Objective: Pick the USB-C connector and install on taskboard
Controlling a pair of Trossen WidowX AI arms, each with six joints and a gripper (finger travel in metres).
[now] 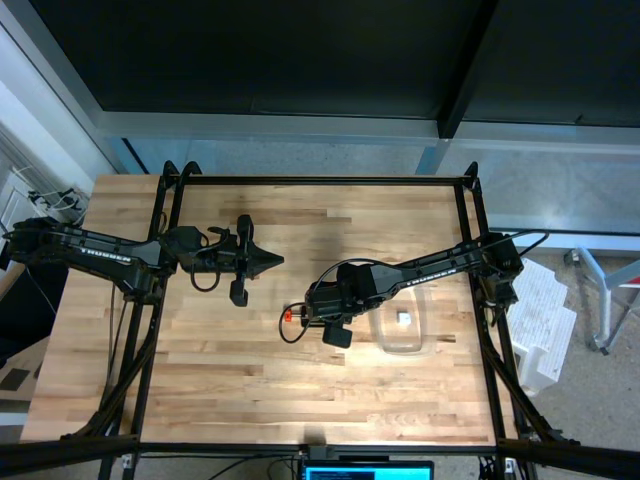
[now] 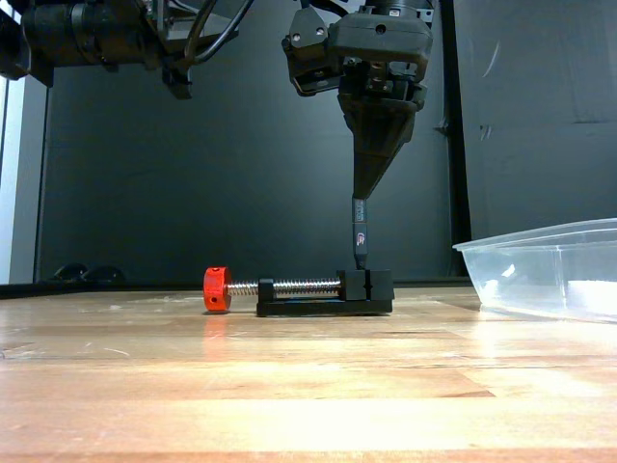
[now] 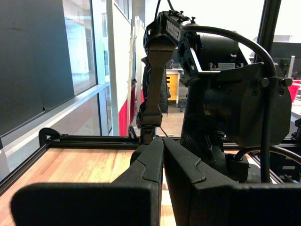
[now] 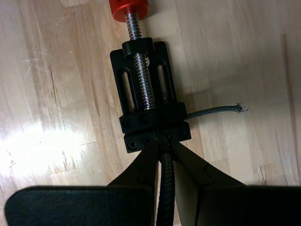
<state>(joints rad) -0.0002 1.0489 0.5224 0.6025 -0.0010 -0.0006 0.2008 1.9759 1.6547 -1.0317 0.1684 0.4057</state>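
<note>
The right gripper [image 2: 361, 193] hangs over the taskboard [image 2: 328, 301] near the table centre, its fingers closed on the upright USB-C connector [image 2: 360, 236], whose lower tip is hidden at the block. The left gripper [image 1: 275, 261], fingers pressed together and empty, hovers further left.

A black block [image 2: 370, 289] with a red knob [image 2: 217, 289] and a clear tray [image 2: 540, 237] are carried by the wooden tabletop [image 1: 250, 390], near each other.

"TROSSEN" is printed in white along the left arm [image 1: 105, 256], as seen from the high view. "TROSS…" is partly read on the right arm [image 3: 171, 30]. The small mark on the USB-C connector [image 2: 360, 236] can't be read.
</note>
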